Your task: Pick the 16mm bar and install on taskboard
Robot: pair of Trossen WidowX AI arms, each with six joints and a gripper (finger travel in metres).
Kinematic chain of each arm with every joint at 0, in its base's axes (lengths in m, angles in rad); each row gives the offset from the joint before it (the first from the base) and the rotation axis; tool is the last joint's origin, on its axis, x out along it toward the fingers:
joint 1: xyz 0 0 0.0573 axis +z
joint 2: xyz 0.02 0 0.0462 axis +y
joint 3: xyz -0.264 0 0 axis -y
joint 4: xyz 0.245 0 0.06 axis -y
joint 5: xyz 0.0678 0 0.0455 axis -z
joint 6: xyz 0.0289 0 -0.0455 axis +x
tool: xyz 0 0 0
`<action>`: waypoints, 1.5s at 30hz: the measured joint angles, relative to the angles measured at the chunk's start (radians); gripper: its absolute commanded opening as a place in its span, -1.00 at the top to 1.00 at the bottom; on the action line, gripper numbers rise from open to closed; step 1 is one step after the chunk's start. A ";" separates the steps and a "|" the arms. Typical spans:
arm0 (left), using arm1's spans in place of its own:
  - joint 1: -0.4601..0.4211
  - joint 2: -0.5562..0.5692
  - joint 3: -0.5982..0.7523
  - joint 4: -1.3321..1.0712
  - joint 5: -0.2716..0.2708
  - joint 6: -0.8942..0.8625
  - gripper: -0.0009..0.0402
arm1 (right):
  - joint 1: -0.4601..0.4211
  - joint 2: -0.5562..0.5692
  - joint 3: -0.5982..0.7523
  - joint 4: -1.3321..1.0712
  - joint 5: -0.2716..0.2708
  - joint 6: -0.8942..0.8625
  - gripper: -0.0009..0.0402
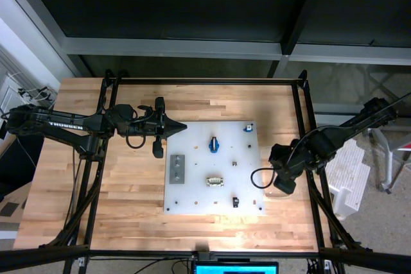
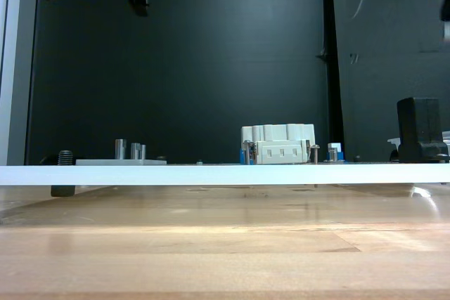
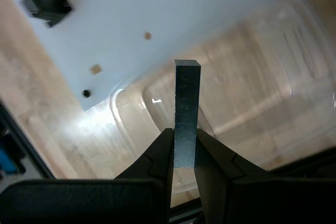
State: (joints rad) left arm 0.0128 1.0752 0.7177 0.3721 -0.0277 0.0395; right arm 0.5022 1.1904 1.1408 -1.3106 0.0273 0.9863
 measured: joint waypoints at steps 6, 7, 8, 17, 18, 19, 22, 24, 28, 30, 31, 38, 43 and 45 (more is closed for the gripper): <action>0.000 0.000 0.000 0.000 0.000 0.000 0.96 | -0.039 0.000 0.065 -0.053 0.007 -0.193 0.96; 0.000 0.000 0.000 0.000 0.000 0.000 0.96 | -0.047 0.000 0.072 -0.057 0.005 -0.227 0.96; 0.000 0.000 0.000 0.000 0.000 0.000 0.96 | -0.057 0.000 0.079 -0.057 0.000 -0.257 0.96; 0.000 0.000 0.000 0.000 0.000 0.000 0.96 | -0.164 0.004 0.132 -0.058 -0.050 -0.484 0.96; 0.000 0.000 0.000 0.000 0.000 0.000 0.96 | -0.174 0.008 0.137 -0.063 -0.050 -0.506 0.96; 0.000 0.000 0.000 0.000 0.000 0.000 0.96 | -0.187 0.016 0.143 -0.069 -0.053 -0.528 0.96; 0.000 0.000 0.000 0.000 0.000 0.000 0.96 | -0.224 0.047 0.168 -0.081 -0.056 -0.593 0.96; 0.000 0.000 0.000 0.000 0.000 0.000 0.96 | -0.248 0.076 0.194 -0.083 -0.056 -0.623 0.96; 0.000 0.000 0.000 0.000 0.036 -0.019 0.90 | -0.282 0.135 0.259 -0.085 -0.056 -0.671 0.96; -0.001 0.000 0.000 -0.001 0.042 -0.045 0.84 | -0.294 0.167 0.298 -0.087 -0.056 -0.685 0.96; -0.002 0.000 0.000 -0.002 0.043 -0.067 0.80 | -0.300 0.182 0.316 -0.088 -0.056 -0.690 0.96; -0.002 0.000 0.000 -0.010 0.069 -0.137 0.54 | -0.341 0.290 0.438 -0.083 -0.055 -0.721 0.96; -0.002 0.000 0.000 -0.032 0.069 -0.144 0.38 | -0.387 0.359 0.503 -0.054 -0.054 -0.762 0.96; -0.002 0.000 0.000 -0.051 0.069 -0.147 0.34 | -0.406 0.380 0.525 -0.037 -0.055 -0.785 0.96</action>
